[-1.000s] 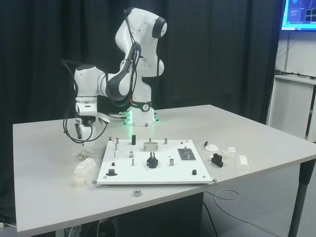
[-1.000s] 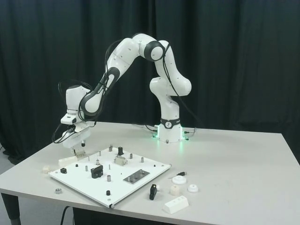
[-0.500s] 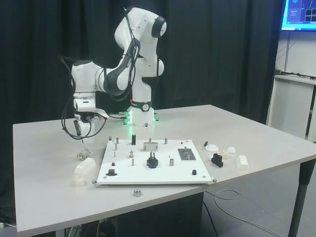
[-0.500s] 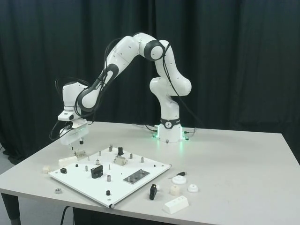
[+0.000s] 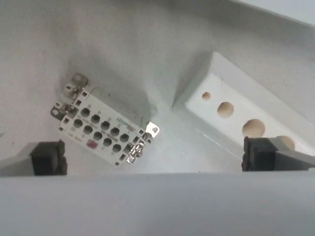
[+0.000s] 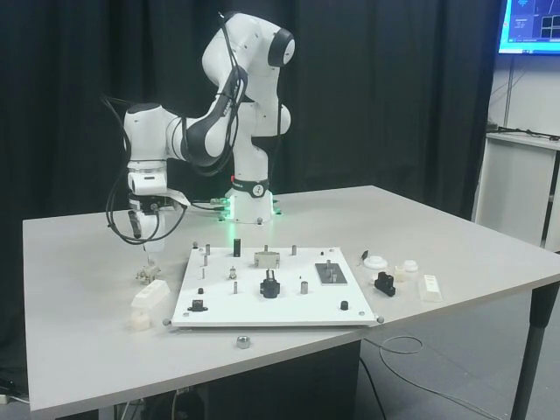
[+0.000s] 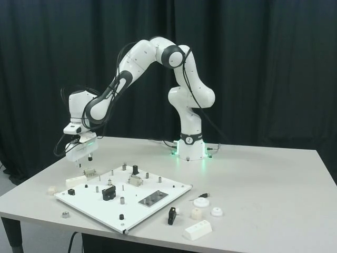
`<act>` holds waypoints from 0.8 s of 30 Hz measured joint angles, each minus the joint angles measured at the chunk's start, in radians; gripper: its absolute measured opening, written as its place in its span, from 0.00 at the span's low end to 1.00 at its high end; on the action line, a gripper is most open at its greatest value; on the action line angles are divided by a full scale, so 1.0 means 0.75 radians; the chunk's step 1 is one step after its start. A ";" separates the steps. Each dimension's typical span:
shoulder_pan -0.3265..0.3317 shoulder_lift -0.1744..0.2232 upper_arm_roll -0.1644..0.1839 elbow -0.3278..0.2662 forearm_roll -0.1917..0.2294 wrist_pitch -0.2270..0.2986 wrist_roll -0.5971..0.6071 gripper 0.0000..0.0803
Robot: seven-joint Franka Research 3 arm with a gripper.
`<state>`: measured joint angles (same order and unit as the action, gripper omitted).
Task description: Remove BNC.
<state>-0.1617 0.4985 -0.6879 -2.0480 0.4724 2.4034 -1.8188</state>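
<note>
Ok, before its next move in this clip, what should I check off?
1. End effector open and empty: ok. The fingertips stand wide apart with nothing between them.
2. End effector off the table: ok. It hovers above it in both room views.
3. End effector over the white board: not ok. It hangs beside the board, above the multi-pin connector and the white block with holes.
4. BNC located: cannot tell. The board's parts are too small to name.
5. Loose parts out from under the fingertips: not ok.
</note>
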 joint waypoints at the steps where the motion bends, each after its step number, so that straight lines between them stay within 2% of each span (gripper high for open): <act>1: 0.000 0.000 0.000 0.001 0.000 0.000 0.000 1.00; 24: 0.000 0.000 0.000 0.016 0.000 -0.019 0.016 1.00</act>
<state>-0.1617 0.4985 -0.6879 -2.0363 0.4724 2.3889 -1.8068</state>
